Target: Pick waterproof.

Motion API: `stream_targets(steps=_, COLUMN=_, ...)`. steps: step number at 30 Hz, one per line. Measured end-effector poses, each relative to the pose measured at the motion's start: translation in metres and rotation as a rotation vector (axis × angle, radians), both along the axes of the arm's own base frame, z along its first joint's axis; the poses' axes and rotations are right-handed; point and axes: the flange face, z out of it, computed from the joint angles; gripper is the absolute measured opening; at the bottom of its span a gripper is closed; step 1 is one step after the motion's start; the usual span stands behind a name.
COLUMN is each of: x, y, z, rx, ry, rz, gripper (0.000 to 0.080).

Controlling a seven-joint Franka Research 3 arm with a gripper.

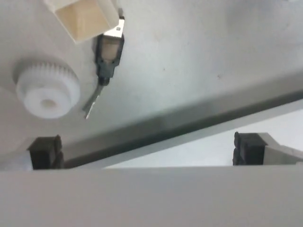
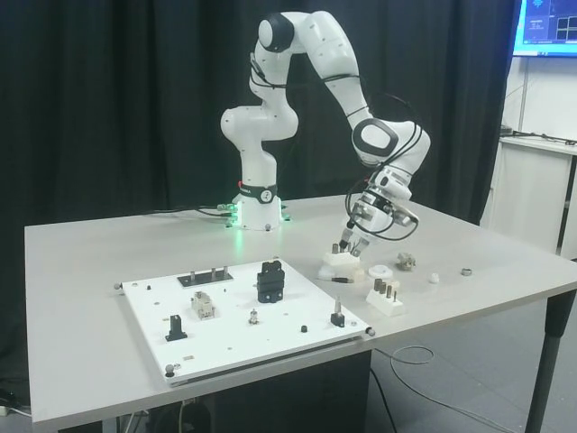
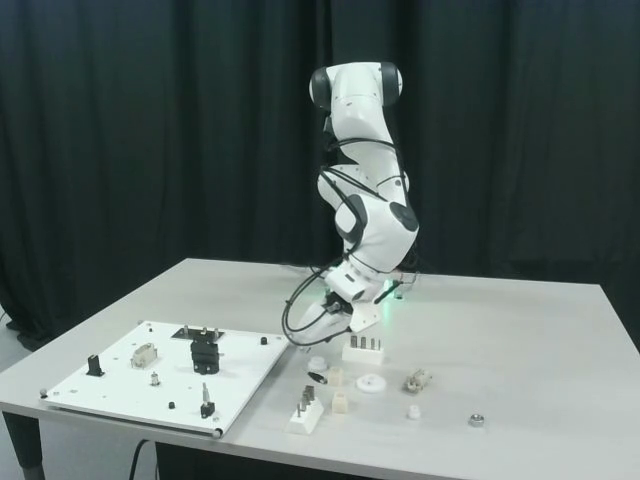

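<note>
Approach step, judged: nothing yet grasped. Hung the pincer (image 1: 147, 150) with its two black fingertips spread wide and empty, low over a white holder block (image 2: 341, 265) carrying dark upright pegs (image 2: 343, 244). Sat that block just beside the white toothed gear wheel (image 1: 47, 90), on the gear's side toward the arm's base. Could not tell for certain which piece was the waterproof; took it, from where the pincer was poised, to be one of those pegs, directly under the fingertips.

Called for next, by that reading: a short straight descent with a peg centred between the fingers, then a squeeze and a vertical lift clear of the block.

Little room close in. Lay a black cable plug (image 1: 110, 52) touching or nearly touching a hollow square block (image 1: 83, 16), both near the gear. Stood a second white holder block (image 2: 385, 302) near the gear toward the desk's front edge, and rested a small grey metal fitting (image 2: 405, 261) just beyond the gear.

More open farther out: bare grey desk (image 2: 90, 262) well apart from the gear, past the white square board (image 2: 234, 334).
</note>
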Motion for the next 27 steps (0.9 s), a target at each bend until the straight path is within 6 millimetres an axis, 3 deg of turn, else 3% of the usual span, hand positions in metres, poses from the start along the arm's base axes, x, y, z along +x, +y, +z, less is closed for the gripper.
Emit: stream_targets(steps=27, x=0.0069, y=-0.0091, z=0.0090, rx=0.003, ry=-0.017, rz=-0.022, gripper=0.0800)
